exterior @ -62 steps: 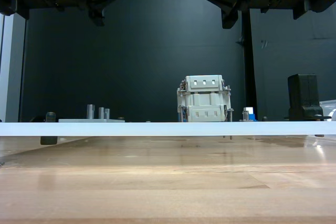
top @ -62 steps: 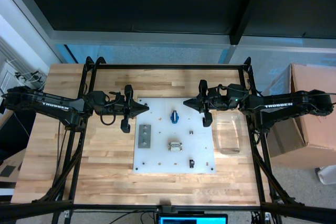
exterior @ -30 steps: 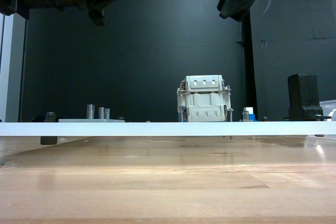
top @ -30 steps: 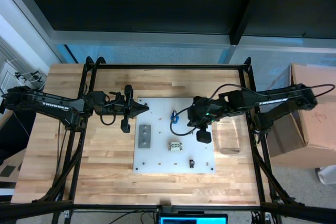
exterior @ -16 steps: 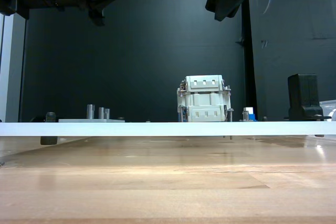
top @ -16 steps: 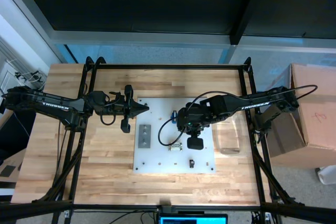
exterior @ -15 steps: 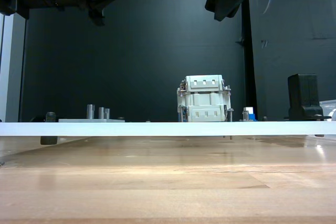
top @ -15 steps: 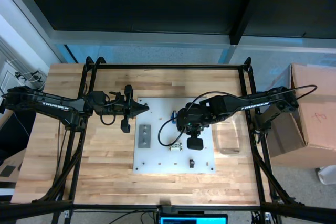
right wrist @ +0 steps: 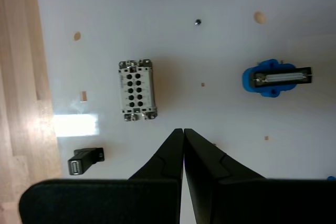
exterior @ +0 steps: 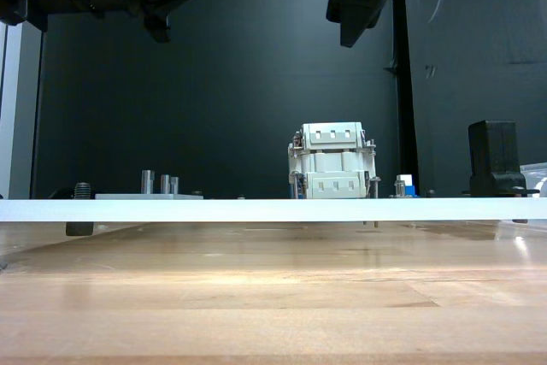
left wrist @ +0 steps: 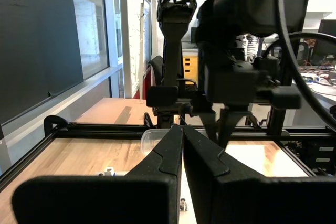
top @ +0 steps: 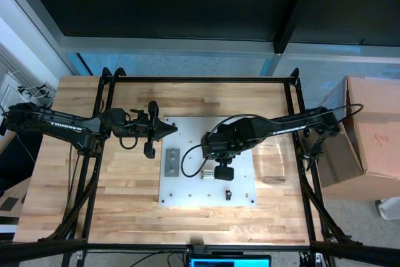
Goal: Remove the HAN10E connector from the taskboard and place in the container
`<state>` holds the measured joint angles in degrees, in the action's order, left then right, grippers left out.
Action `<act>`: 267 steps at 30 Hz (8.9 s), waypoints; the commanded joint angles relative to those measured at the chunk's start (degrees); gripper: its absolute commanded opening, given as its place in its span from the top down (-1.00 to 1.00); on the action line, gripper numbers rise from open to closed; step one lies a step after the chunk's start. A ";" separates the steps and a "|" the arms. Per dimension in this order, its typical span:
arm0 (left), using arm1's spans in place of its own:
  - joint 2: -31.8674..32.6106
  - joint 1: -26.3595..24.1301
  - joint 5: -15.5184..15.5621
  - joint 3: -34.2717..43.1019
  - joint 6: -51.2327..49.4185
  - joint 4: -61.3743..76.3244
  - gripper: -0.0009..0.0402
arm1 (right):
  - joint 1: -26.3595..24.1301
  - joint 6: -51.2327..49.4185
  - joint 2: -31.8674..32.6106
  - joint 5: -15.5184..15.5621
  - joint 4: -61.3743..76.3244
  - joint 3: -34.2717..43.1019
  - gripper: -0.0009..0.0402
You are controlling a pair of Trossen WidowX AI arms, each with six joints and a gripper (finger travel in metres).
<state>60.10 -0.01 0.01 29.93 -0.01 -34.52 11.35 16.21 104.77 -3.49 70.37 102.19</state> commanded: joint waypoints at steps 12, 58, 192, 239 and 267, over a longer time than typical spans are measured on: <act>0.02 0.02 0.00 0.02 0.02 0.00 0.96 | 1.16 0.02 10.21 0.09 6.95 12.68 0.58; 0.00 0.02 0.02 0.02 0.02 0.02 0.96 | 3.48 -0.55 17.70 0.09 -4.48 3.34 -0.54; 0.00 0.00 0.00 0.02 0.02 0.02 0.96 | -27.63 15.30 -27.21 -0.59 -10.69 -46.73 0.94; 0.02 0.02 0.00 0.02 0.02 0.00 0.96 | -40.87 14.23 -29.42 -1.46 -19.71 -60.89 -0.08; 0.02 0.02 0.00 0.02 0.02 0.00 0.96 | -40.28 13.33 -32.48 -1.01 -3.87 -45.55 -0.63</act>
<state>60.10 -0.01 0.01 29.93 0.01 -34.52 -28.99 29.50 72.31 -4.49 66.32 56.47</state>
